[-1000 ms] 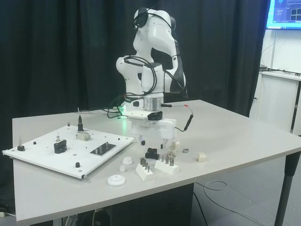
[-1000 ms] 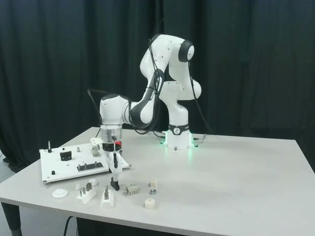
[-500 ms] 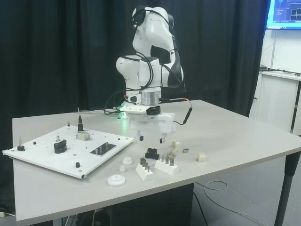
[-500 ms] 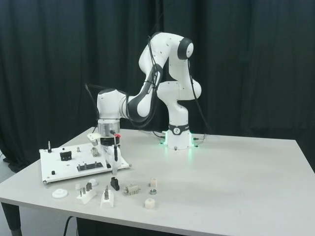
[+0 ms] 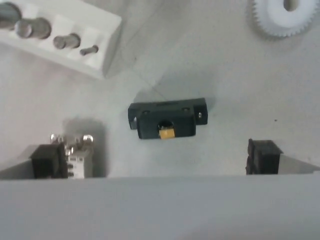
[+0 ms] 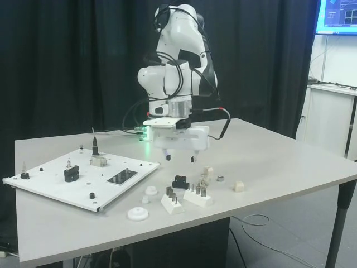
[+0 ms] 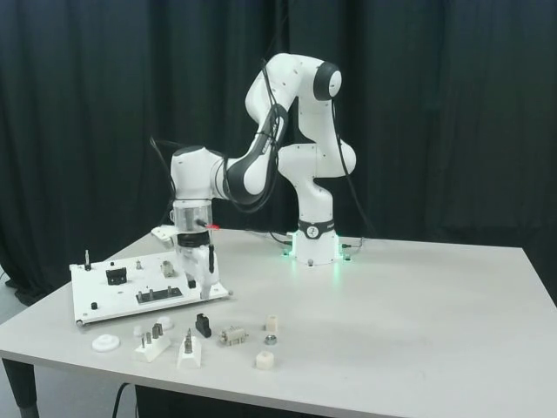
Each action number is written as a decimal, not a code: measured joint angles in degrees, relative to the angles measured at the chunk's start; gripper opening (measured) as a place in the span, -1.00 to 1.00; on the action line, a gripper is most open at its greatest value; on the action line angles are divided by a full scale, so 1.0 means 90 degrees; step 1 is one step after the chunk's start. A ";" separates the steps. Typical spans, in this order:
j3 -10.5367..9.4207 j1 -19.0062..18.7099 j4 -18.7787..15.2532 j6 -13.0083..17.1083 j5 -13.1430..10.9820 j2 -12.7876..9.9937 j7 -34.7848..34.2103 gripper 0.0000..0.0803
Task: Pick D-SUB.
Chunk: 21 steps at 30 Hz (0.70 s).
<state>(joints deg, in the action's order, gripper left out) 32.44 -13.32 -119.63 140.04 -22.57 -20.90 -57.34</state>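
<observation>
Above the grey table [image 6: 268, 162] the gripper [image 6: 179, 158] hangs with its fingers spread and nothing between them; the D-SUB connector [image 7: 231, 335] lies on the tabletop just beside the black connector block [image 7: 203, 326], below the gripper

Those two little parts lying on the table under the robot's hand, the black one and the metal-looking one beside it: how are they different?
The black connector is a dark block with a small square insert in its face; the D-SUB beside it is pale grey metal with screw posts. In the wrist view the black connector lies in full sight between the fingers, while the D-SUB is partly hidden behind one fingertip. Both rest loose on the grey table, untouched.
</observation>
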 joint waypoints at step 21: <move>0.0025 -0.0003 0.0044 -0.0181 0.0527 0.0326 0.2350 0.99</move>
<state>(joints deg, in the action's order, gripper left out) 32.66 -13.34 -119.23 138.41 -17.83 -17.96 -36.19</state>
